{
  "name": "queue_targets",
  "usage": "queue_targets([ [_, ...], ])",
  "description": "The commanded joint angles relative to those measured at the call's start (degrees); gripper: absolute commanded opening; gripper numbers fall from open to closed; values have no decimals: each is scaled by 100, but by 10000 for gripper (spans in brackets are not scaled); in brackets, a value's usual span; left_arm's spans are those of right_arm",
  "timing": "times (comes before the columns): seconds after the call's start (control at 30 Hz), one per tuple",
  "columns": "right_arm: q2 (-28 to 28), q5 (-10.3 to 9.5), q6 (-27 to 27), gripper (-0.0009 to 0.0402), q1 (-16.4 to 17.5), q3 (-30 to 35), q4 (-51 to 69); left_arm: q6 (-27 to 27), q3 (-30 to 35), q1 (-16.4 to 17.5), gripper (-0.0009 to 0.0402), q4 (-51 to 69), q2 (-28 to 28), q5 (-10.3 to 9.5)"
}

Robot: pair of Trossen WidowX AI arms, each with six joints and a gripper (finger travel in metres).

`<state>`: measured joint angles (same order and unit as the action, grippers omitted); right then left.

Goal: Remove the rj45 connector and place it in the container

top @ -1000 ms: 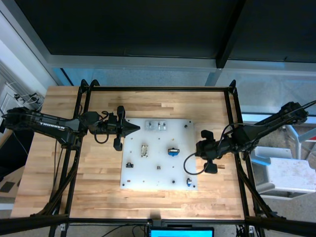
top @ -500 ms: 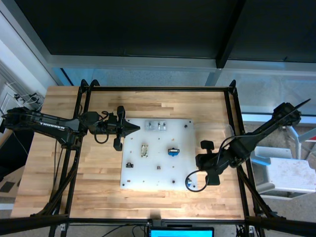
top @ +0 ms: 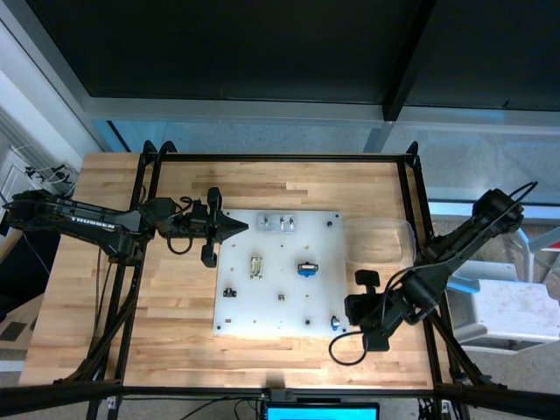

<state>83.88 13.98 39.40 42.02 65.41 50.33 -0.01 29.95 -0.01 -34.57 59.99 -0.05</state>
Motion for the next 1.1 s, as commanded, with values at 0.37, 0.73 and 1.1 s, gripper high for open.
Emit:
queue_targets([
  [0.37,293,402,214,12,76,149,-9,0,0,0,0,-2,0,2],
  [0.73,343,398,212,157,76,146,-11,0,0,2,0,0,0,2],
  [1.1,496,409,149,233,55,94,-267,0,0,2,0,-2,0,2],
])
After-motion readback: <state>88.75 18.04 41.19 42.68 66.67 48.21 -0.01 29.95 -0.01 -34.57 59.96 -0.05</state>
